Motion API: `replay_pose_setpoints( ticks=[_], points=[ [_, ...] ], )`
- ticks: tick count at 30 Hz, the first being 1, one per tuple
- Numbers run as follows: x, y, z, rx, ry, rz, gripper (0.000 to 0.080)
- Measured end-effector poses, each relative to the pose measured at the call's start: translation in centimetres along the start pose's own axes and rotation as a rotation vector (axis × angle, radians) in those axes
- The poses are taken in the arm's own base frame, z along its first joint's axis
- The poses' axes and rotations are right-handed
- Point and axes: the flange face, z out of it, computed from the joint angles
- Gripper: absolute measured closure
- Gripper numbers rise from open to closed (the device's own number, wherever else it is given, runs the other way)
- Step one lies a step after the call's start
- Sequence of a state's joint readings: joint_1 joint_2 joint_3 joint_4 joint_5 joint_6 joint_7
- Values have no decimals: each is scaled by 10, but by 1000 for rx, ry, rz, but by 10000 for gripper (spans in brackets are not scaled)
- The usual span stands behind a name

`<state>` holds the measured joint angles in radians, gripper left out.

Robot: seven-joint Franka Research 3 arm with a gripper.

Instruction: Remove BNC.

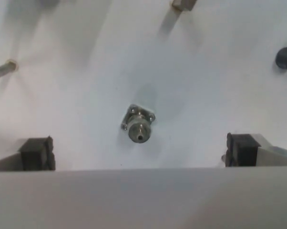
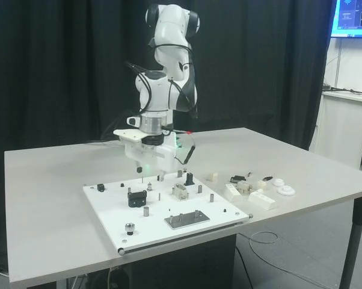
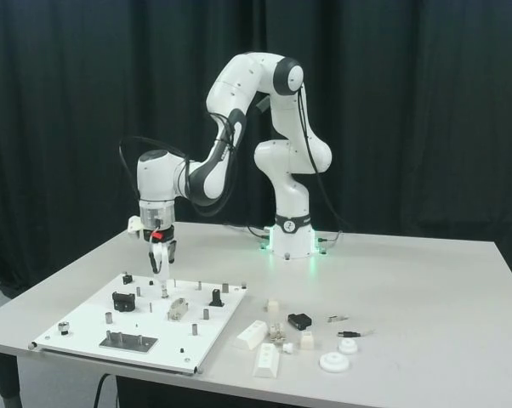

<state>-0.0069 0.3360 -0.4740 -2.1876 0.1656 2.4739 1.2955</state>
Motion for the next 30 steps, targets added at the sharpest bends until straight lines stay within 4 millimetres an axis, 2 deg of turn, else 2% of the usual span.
replay_pose_setpoints(
  ticks=[17, 30],
  points=[
    [4, -1, 25, 35, -25, -86, 3],
    [5, 2, 30, 37, -33, -76, 3]
  ],
)
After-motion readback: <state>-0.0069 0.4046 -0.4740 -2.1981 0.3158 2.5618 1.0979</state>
